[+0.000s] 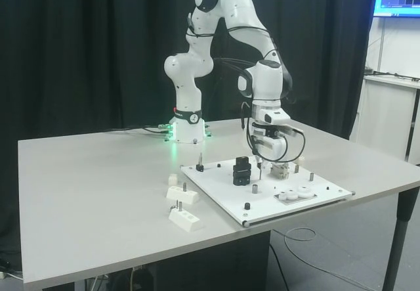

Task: Insert square peg 1.

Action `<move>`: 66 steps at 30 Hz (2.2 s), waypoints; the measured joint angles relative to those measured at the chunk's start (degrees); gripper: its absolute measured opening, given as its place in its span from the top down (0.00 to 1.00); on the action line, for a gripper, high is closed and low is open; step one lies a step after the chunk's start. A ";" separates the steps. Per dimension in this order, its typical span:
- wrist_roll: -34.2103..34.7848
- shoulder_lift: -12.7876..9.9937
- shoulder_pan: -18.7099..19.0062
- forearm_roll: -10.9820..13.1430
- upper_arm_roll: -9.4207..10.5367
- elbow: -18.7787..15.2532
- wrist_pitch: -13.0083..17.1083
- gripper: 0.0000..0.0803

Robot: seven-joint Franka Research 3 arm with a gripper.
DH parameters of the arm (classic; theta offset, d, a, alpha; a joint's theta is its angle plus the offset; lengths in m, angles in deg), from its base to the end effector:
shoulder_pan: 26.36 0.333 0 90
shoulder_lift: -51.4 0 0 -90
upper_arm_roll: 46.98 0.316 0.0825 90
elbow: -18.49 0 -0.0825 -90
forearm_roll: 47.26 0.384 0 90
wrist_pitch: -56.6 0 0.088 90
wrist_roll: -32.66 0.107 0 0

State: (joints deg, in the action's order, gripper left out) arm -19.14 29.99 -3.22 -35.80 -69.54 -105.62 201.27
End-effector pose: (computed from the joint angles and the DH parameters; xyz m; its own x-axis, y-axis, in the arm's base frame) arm 0.5668 0.0039 0.2349 0.7126 0.7016 -0.0018 0.7013 -0.7122 0.0327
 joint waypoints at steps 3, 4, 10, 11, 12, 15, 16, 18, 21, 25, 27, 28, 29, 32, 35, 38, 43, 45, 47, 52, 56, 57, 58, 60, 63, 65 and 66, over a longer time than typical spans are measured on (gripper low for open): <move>0.00 0.00 -0.01 0.08 0.00 -0.01 0.00 0.97; 0.00 0.00 -0.01 0.11 0.00 -0.01 -0.01 0.97; 0.00 0.06 -0.02 0.21 0.00 -0.01 -0.16 0.97; 0.00 0.08 -0.02 0.23 0.01 -0.01 -0.25 0.97; 0.00 0.11 -0.02 0.25 0.03 -0.02 -0.36 0.97; 0.00 0.20 -0.02 0.30 0.11 -0.02 -0.77 0.97; 0.00 0.22 -0.01 0.31 0.14 -0.02 -0.91 0.97; 0.01 0.26 -0.01 0.33 0.20 -0.02 -1.08 0.97; 0.04 0.27 -0.01 0.34 0.28 -0.02 -1.16 0.97; 0.04 0.27 -0.01 0.34 0.31 -0.02 -1.16 0.97; 0.04 0.27 -0.02 0.34 0.31 -0.02 -1.16 0.97; 0.04 0.27 -0.02 0.34 0.31 -0.02 -1.16 0.97; 0.04 0.27 -0.02 0.34 0.31 -0.02 -1.16 0.97; 0.04 0.27 -0.06 0.34 0.31 -0.02 -1.13 0.97; 0.04 0.26 -0.14 0.34 0.30 -0.02 -1.01 0.97; 0.04 0.22 -0.31 0.34 0.30 -0.02 -0.76 0.97; 0.04 0.11 -0.47 0.34 0.29 -0.01 -0.20 0.97; 0.04 0.09 -0.48 0.34 0.30 -0.01 -0.10 0.97; 0.04 0.08 -0.48 0.34 0.30 -0.01 -0.08 0.97; 0.09 0.08 -0.48 0.35 0.33 -0.01 -0.08 0.97; 0.84 0.08 -0.45 0.39 0.35 -0.01 -0.09 0.97; 0.99 0.08 -0.43 0.39 0.35 -0.01 -0.10 0.97; 1.08 0.09 -0.42 0.39 0.35 -0.01 -0.11 0.97; 1.15 0.10 -0.39 0.40 0.40 -0.01 -0.16 0.97; 1.21 0.13 -0.34 0.44 0.52 -0.01 -0.19 0.97; 1.37 0.13 -0.27 0.47 0.57 -0.01 -0.19 0.97; 1.49 0.13 -0.24 0.48 0.59 0.00 -0.19 0.97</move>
State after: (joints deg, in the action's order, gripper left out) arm -17.65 30.12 -3.46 -35.33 -68.95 -105.62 201.08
